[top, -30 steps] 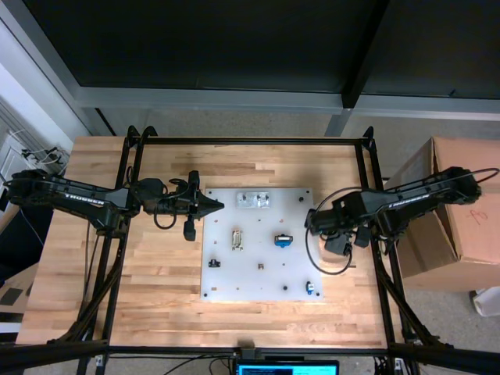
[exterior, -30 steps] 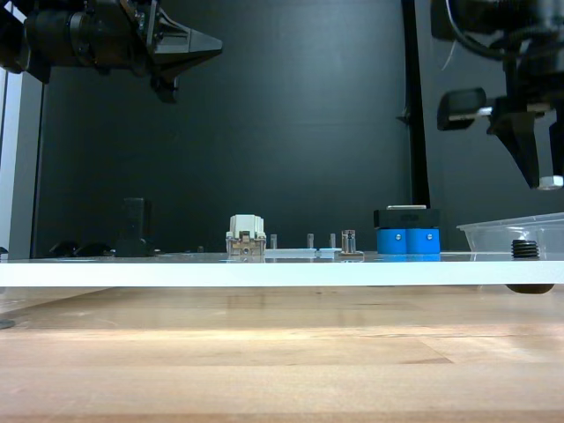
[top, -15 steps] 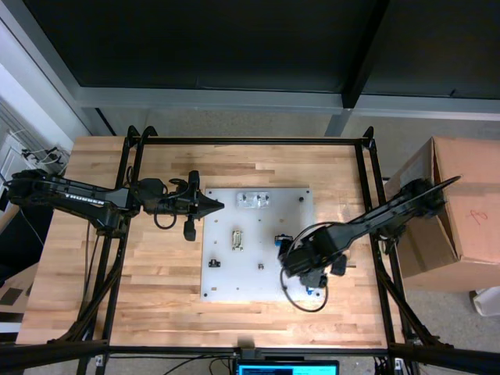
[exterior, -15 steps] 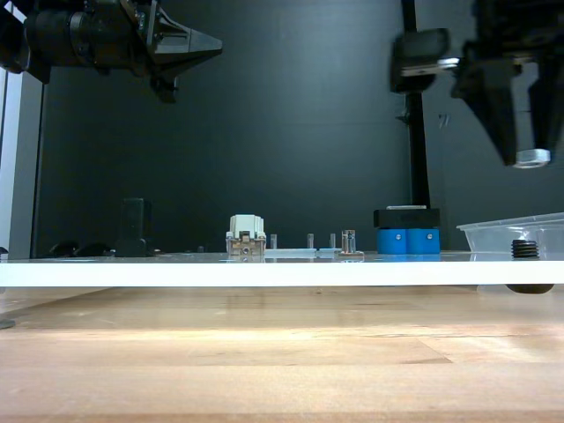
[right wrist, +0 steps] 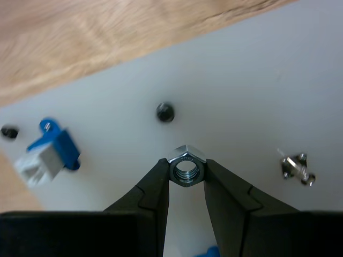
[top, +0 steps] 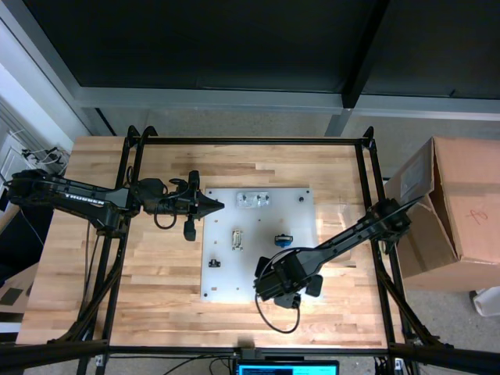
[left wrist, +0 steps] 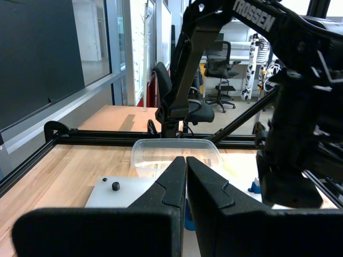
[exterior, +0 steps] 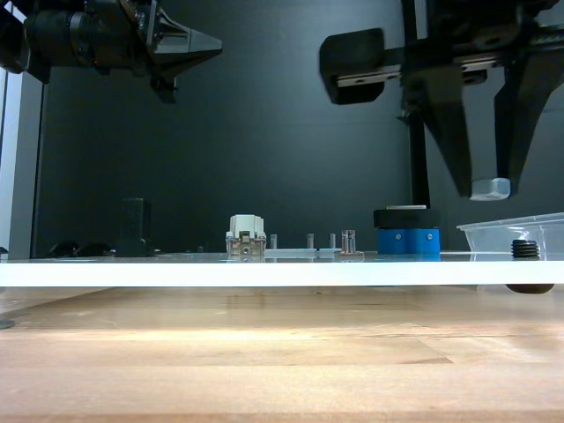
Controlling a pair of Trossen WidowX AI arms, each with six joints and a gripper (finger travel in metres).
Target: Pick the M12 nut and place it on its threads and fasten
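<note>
Left gripper hovers high over the left edge of the white board, its arm reaching in level from the left. Its fingers lie together with only a thin line between them, and the tips point across the board.

On the board's middle stands a beige connector, with a blue block further toward the board's right side.

Over the board's near right part the right gripper points straight down from its arm. Its two fingers are closed on the M12 nut, pinching the silver hexagon by opposite flats with its threaded bore facing the wrist camera. The nut hangs well above the board's surface, held and clear of its seat.

The black ribbed stud stands bare on the board, ribs showing. In the low view it is lower than the nut and a little to the nut's right; in the right wrist view it shows as a dark round spot on the board beyond the nut. A clear tray sits beyond the board's right edge, behind the stud.
</note>
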